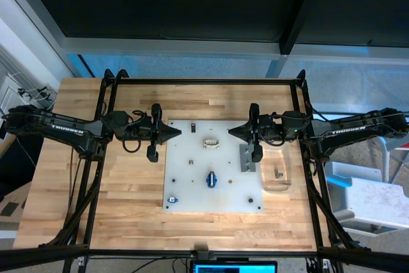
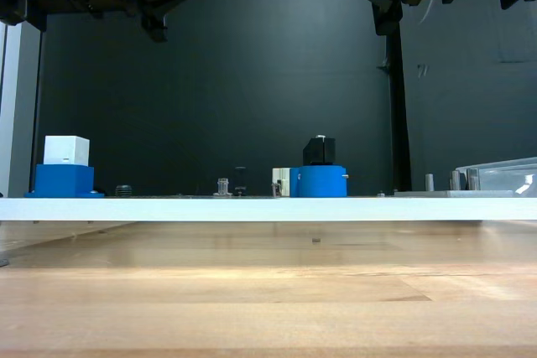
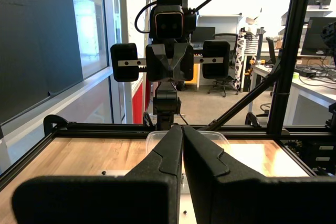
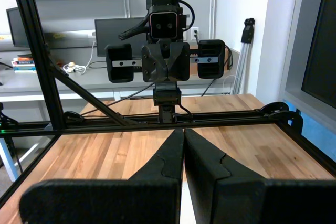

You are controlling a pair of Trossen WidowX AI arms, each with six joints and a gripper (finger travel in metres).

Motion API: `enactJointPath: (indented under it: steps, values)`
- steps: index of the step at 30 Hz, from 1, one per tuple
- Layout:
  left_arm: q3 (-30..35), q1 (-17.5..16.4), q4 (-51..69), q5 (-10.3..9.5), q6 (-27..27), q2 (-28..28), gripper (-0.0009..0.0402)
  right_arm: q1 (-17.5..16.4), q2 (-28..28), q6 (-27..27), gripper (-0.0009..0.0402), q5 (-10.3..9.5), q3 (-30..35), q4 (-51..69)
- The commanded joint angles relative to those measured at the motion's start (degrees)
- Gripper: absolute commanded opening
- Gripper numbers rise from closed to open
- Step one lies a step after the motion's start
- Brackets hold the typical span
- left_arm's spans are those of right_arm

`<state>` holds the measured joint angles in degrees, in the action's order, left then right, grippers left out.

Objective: Pick the 16mm cylinder and place it in the taskboard

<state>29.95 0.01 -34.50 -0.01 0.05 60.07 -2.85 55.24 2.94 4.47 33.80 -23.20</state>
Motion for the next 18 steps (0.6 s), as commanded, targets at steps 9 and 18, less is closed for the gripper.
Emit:
enactJointPath:
  steps: [9,18]
  values:
    - [0.0,0.0,0.0,0.0,0.0,0.0,0.0,0.0,0.0,1.3,0.0,0.0,0.2,0.1]
    - [0.0,0.0,0.0,0.0,0.0,0.0,0.0,-0.1,0.0,4.3,0.0,0.02,5.9,18.6]
